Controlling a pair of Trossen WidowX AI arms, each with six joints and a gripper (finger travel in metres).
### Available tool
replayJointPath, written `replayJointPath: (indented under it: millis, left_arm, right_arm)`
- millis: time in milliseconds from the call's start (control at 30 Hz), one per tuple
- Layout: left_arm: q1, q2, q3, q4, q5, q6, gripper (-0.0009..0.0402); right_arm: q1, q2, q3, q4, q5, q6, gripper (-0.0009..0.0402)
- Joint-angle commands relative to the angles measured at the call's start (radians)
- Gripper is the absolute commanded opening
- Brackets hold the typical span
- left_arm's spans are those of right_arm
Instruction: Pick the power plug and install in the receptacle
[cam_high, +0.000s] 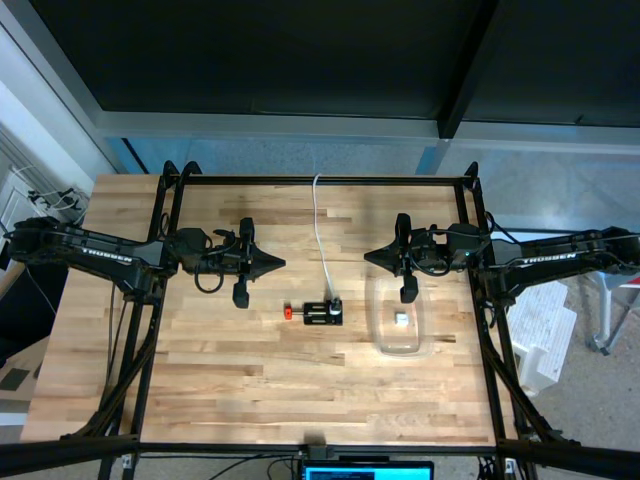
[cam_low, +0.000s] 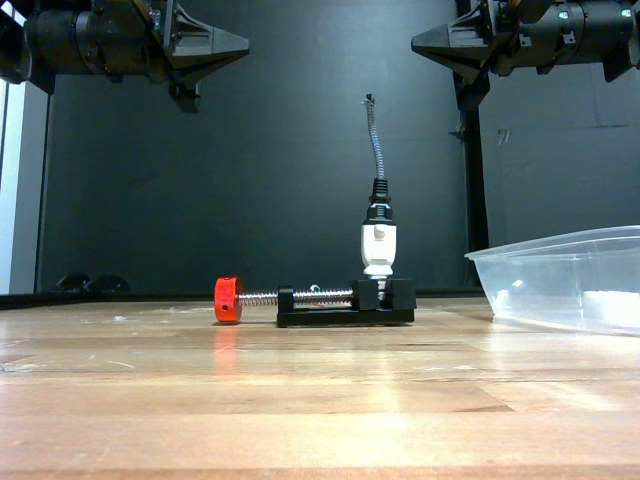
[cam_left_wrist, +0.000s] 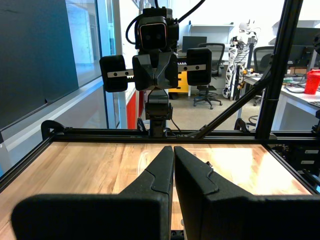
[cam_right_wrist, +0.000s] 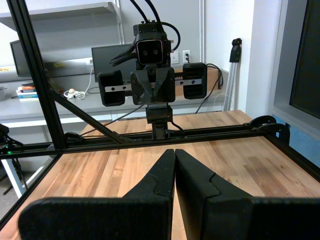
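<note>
low view, nearest first: find black vise (cam_low: 345, 300) with red knob (cam_low: 227, 299) on bare table (cam_high: 200, 380). locate white receptacle (cam_low: 378, 245) clamped upright in vise, black power plug (cam_low: 377, 205) seated on top, braided cable (cam_low: 376, 140) rising free above, ungripped. confirm in high view: receptacle face covered, no dark slots on show.

judge insertion step as done, task at or close to its end. for next move, expect no further grasp. at most verify full seating of plug, not confirmable from these views, and keep both arms clear of cable.

just right of vise, apart from it: clear tray (cam_high: 402, 352). inside, one white block (cam_high: 401, 319), with nothing dark on it and no cable leaving tray. no other contents on show.

farther back and well above table: left gripper (cam_high: 275, 264), raised, pointing inward, fingers pressed together on nothing; check along left wrist view. opposite, right gripper (cam_high: 375, 257), raised high near far end of tray, fingers likewise pressed together, empty; check along right wrist view. treat both as parked, well apart from plug.

beyond vise: pale cord (cam_high: 320, 230), running off toward far table edge.
</note>
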Motion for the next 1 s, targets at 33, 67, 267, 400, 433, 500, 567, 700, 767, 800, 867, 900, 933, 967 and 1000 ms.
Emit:
replayJointPath:
  millis: [33, 67, 267, 400, 433, 500, 567, 700, 767, 800, 867, 900, 933, 967, 1000]
  left_arm:
    - [0.000, 0.000, 0.000, 0.000, 0.000, 0.000, 0.0000]
    - [0.000, 0.000, 0.000, 0.000, 0.000, 0.000, 0.0000]
    - [0.000, 0.000, 0.000, 0.000, 0.000, 0.000, 0.0000]
    - [0.000, 0.000, 0.000, 0.000, 0.000, 0.000, 0.0000]
    - [0.000, 0.000, 0.000, 0.000, 0.000, 0.000, 0.0000]
    - [0.000, 0.000, 0.000, 0.000, 0.000, 0.000, 0.0000]
    - [0.000, 0.000, 0.000, 0.000, 0.000, 0.000, 0.0000]
    - [0.000, 0.000, 0.000, 0.000, 0.000, 0.000, 0.0000]
    - [0.000, 0.000, 0.000, 0.000, 0.000, 0.000, 0.0000]
    - [0.000, 0.000, 0.000, 0.000, 0.000, 0.000, 0.0000]
    - [0.000, 0.000, 0.000, 0.000, 0.000, 0.000, 0.0000]
    - [0.000, 0.000, 0.000, 0.000, 0.000, 0.000, 0.0000]
    - [0.000, 0.000, 0.000, 0.000, 0.000, 0.000, 0.0000]
    - [0.000, 0.000, 0.000, 0.000, 0.000, 0.000, 0.0000]
    - [0.000, 0.000, 0.000, 0.000, 0.000, 0.000, 0.0000]
  right_arm:
    - [0.000, 0.000, 0.000, -0.001, 0.000, 0.001, 0.0000]
    - [0.000, 0.000, 0.000, -0.001, 0.000, 0.001, 0.0000]
    - [0.000, 0.000, 0.000, -0.001, 0.000, 0.001, 0.0000]
    - [0.000, 0.000, 0.000, -0.002, 0.000, 0.001, 0.0000]
    - [0.000, 0.000, 0.000, -0.002, 0.000, 0.001, 0.0000]
    - [0.000, 0.000, 0.000, -0.003, 0.000, 0.001, 0.0000]
    - [0.000, 0.000, 0.000, -0.006, 0.000, 0.001, 0.0000]
    - [0.000, 0.000, 0.000, -0.019, 0.000, 0.001, 0.0000]
    - [0.000, 0.000, 0.000, -0.019, 0.000, 0.001, 0.0000]
    - [0.000, 0.000, 0.000, -0.019, 0.000, 0.001, 0.0000]
    - [0.000, 0.000, 0.000, -0.019, 0.000, 0.001, 0.0000]
    - [0.000, 0.000, 0.000, -0.019, 0.000, 0.001, 0.0000]
    - [0.000, 0.000, 0.000, -0.019, 0.000, 0.001, 0.0000]
    - [0.000, 0.000, 0.000, -0.019, 0.000, 0.001, 0.0000]
    - [0.000, 0.000, 0.000, -0.019, 0.000, 0.001, 0.0000]
